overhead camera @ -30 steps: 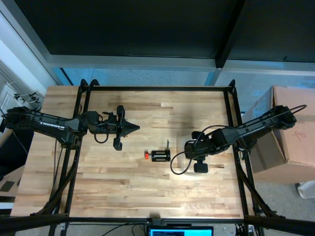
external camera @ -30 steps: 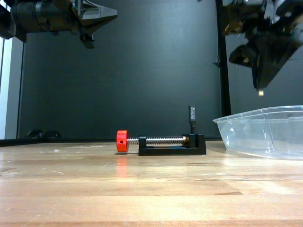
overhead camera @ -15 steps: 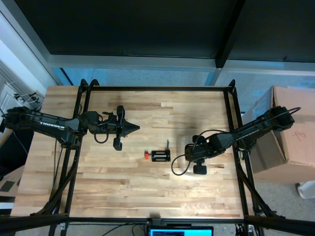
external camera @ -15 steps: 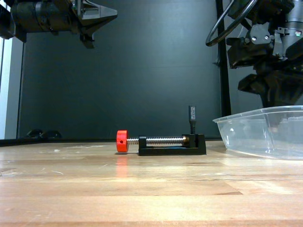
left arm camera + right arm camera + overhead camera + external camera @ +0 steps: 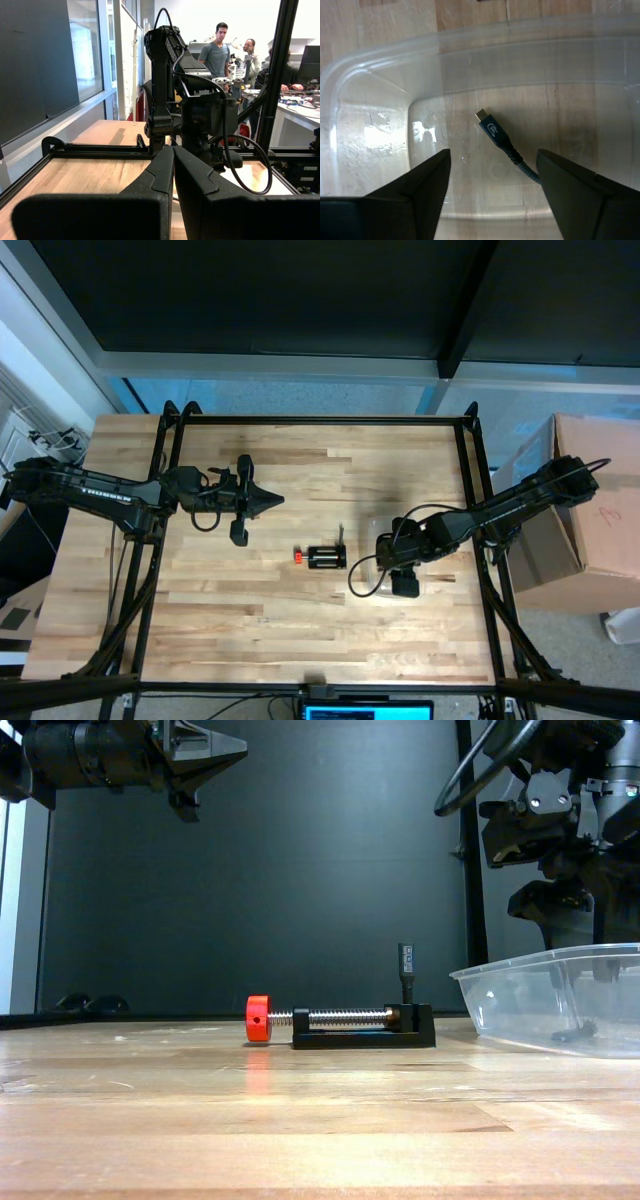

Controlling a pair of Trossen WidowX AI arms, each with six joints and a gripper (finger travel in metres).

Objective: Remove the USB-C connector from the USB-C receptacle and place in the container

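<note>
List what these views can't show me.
- USB-C connector lies free in container, between open right gripper fingers; right wrist view: a finger cuts off its cable.
- High view: right gripper covers it.
- USB-C receptacle opening: too small, high and low views.
- Shut left gripper hovers high at left.

The USB-C connector [image 5: 495, 131] lies in the container [image 5: 370, 70], right of the clamp [image 5: 360, 1025], beneath the right gripper [image 5: 398, 572]; the left gripper [image 5: 272, 500] hangs well left, behind the clamp.

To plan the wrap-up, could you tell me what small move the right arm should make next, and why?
Probably lift the right pincer straight up, clear of the container: it is open, and the USB-C connector lies free on the container's floor. The left pincer, shut, hovers high at the left.
</note>
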